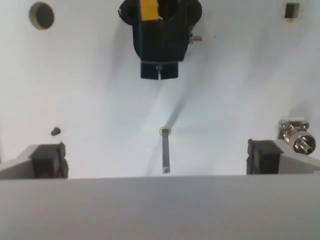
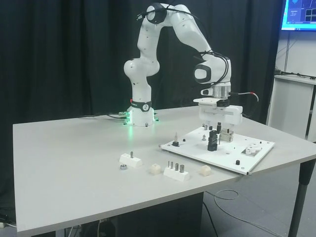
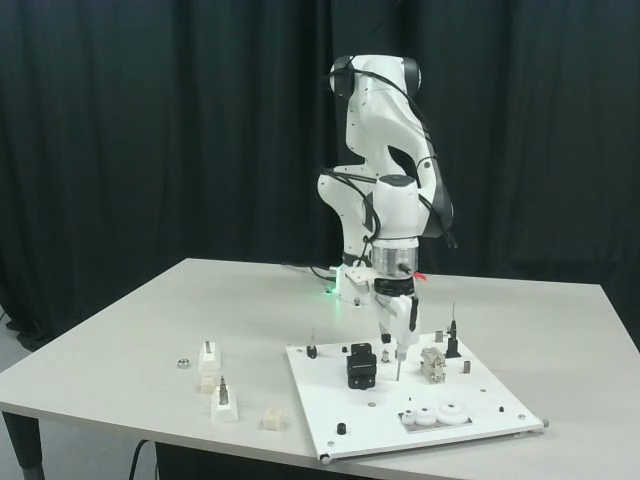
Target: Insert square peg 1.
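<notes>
A thin grey peg (image 1: pixel 165 152) stands upright in the white board (image 1: pixel 100 100), midway between my fingers. My gripper (image 1: pixel 155 161) is open, with the black fingertips (image 1: pixel 48 161) far apart and neither touching the peg. In the second room view the gripper (image 3: pixel 398 338) hangs just above the same peg (image 3: pixel 398 368) near the middle of the board (image 3: pixel 330 420). In the first room view the gripper (image 2: pixel 216 129) sits low over the board (image 2: pixel 187 150). A square hole (image 1: pixel 291 10) and a round hole (image 1: pixel 41 15) show in the board beyond the peg.
A black block (image 1: pixel 159 42) stands on the board close behind the peg. A metal connector (image 1: pixel 298 137) sits beside one finger. White gears (image 3: pixel 436 416) lie near the board's front. White peg holders (image 2: pixel 177 171) and small cubes (image 2: pixel 155 168) rest on the grey table (image 2: pixel 74 163).
</notes>
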`<state>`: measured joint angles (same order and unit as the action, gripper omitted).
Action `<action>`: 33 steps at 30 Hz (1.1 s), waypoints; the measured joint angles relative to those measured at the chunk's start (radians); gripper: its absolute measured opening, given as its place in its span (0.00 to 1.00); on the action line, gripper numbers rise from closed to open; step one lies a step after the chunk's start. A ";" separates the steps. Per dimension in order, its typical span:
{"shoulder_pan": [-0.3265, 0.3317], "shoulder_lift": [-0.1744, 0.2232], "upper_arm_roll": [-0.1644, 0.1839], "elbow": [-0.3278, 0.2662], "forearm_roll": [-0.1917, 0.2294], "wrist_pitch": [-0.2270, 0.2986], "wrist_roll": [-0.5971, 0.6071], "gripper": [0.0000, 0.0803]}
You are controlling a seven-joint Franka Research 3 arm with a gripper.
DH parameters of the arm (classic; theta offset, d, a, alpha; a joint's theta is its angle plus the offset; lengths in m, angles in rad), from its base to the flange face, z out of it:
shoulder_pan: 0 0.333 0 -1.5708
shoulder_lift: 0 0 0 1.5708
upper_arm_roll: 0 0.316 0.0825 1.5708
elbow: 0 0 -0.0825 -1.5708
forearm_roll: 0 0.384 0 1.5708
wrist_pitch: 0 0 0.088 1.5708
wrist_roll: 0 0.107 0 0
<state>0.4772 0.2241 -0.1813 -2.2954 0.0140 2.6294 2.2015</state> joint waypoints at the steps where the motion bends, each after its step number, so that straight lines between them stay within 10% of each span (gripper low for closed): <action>1: 0.001 -0.001 0.000 0.000 0.000 0.000 0.001 1.00; 33: 0.020 -0.011 0.000 0.031 0.000 -0.047 0.064 1.00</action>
<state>0.4976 0.2127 -0.1809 -2.2649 0.0140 2.5820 2.2656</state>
